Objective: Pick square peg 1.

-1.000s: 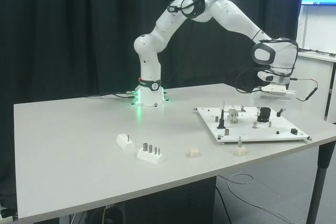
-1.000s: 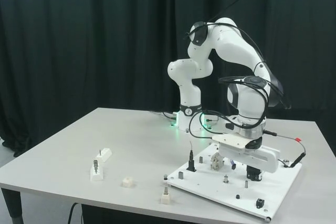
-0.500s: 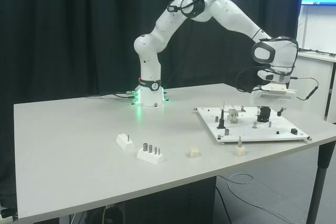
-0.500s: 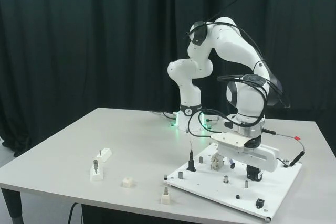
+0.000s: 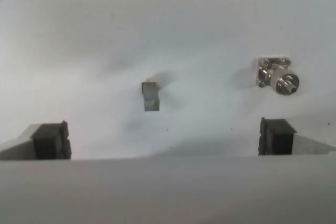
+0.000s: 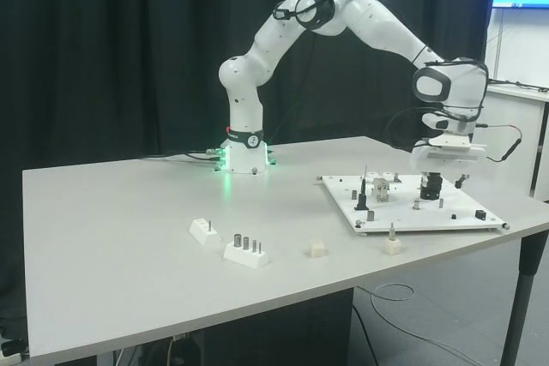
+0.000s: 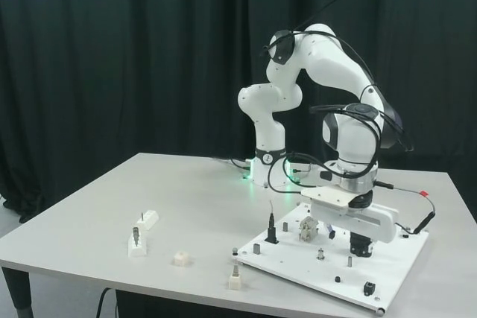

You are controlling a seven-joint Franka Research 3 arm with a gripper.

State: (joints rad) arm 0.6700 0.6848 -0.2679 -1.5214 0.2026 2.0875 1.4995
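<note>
White seven-joint arm [image 6: 360,15]: rising from its base [image 6: 243,157], arching high at the elbow and reaching down on the far side from the base. Wrist [image 7: 350,139]: pointing straight down, carrying the hand crosswise. Gripper [image 5: 163,139]: hanging low, facing downward, its two black fingertips [image 5: 50,140] standing wide apart with a broad gap between them and gripping nothing. Green light glowing at the base.
</note>
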